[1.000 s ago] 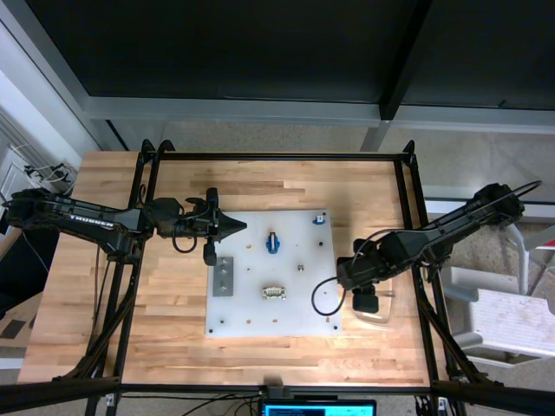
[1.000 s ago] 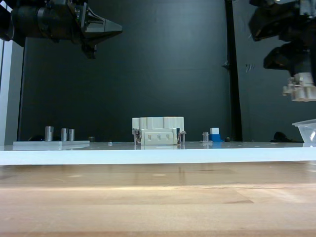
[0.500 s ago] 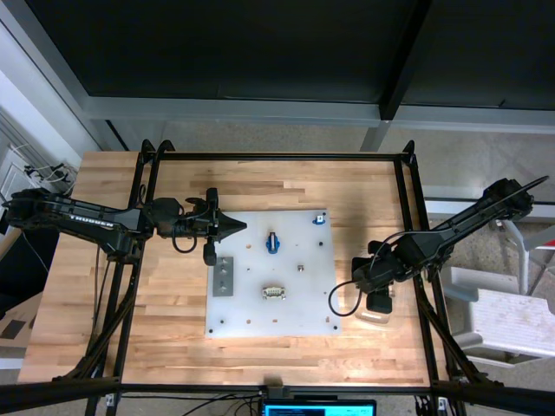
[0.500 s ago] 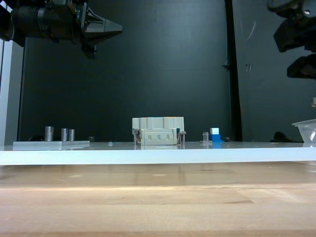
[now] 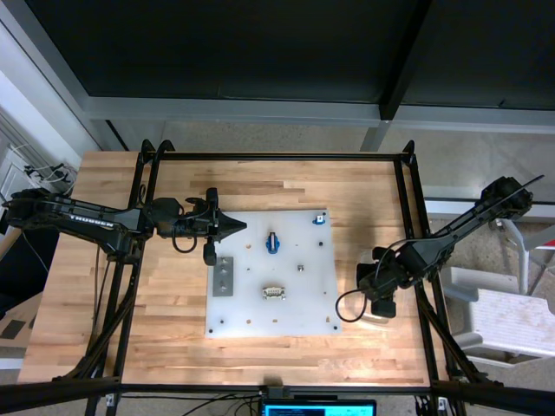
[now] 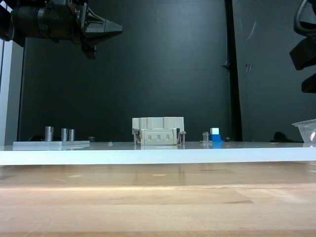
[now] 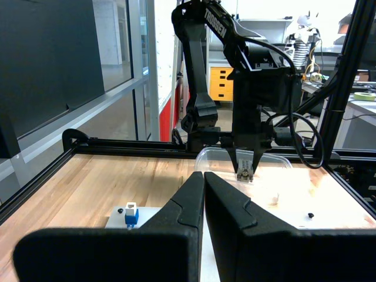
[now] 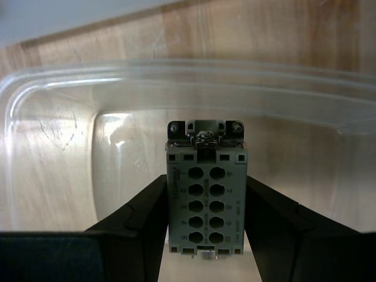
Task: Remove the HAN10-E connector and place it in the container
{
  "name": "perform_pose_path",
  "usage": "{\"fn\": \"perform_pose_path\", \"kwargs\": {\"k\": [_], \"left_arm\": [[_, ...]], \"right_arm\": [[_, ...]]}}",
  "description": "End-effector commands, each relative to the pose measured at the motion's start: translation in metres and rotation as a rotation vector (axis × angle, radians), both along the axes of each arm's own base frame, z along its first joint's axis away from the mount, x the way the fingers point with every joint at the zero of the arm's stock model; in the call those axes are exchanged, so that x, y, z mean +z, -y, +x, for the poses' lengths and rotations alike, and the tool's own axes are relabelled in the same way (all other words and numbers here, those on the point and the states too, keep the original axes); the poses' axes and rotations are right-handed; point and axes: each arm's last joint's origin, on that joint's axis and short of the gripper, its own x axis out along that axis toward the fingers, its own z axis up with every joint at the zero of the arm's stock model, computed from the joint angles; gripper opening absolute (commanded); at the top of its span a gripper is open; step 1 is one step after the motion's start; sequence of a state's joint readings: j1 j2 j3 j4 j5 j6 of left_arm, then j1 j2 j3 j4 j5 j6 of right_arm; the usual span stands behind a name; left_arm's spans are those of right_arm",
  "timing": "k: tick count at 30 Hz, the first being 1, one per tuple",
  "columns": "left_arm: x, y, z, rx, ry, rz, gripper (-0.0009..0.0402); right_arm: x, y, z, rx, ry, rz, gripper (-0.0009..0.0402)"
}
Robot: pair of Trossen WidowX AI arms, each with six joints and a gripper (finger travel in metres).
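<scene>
Above the container, at the right edge of the wooden surface, the HAN10-E connector is held by the right gripper, whose fingers are clamped on its two long sides. The numbered socket face is turned toward the wrist camera, and the clear floor of the tub is seen behind the part with the rim well outside it (no wall appears to lie under the block). Whether the connector already touches that floor cannot be told.

The step in hand is judged to be the release. It is best done with the part lowered close to the floor, so that the drop is short and no bounce is caused. The fingers should be parted evenly, so that neither drags the block askew, and the wrist should then be raised straight up so that the light tub is not nudged.

The left gripper is parked high over the far left part of the white board, its fingers pressed together on nothing
</scene>
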State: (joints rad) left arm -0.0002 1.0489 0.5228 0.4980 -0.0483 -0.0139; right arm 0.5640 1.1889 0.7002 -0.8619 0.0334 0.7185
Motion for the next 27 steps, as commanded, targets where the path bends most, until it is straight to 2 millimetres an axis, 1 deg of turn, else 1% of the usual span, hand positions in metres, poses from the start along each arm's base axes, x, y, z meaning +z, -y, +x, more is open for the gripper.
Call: {"fn": "perform_pose_path", "kwargs": {"k": [1,9,12,15,23,27], "left_arm": [[0.000,0.000,0.000,0.000,0.000,0.000,0.0000],[0.000,0.000,0.000,0.000,0.000,0.000,0.0000],[0.000,0.000,0.000,0.000,0.000,0.000,0.0000],[0.000,0.000,0.000,0.000,0.000,0.000,0.0000],[0.000,0.000,0.000,0.000,0.000,0.000,0.0000],[0.000,0.000,0.000,0.000,0.000,0.000,0.0000]], "right_arm": [[-0.008,-0.001,-0.003,0.000,-0.005,0.000,0.0043],[-0.020,-0.002,-0.010,-0.001,-0.014,0.002,0.0045],[-0.021,-0.002,-0.011,0.000,-0.018,-0.002,0.0058],[-0.021,-0.003,-0.011,0.001,-0.017,-0.002,0.0085],[-0.021,-0.002,-0.011,-0.017,0.003,-0.028,0.0186],[-0.021,-0.002,-0.011,-0.015,0.005,-0.025,0.0228]]}}
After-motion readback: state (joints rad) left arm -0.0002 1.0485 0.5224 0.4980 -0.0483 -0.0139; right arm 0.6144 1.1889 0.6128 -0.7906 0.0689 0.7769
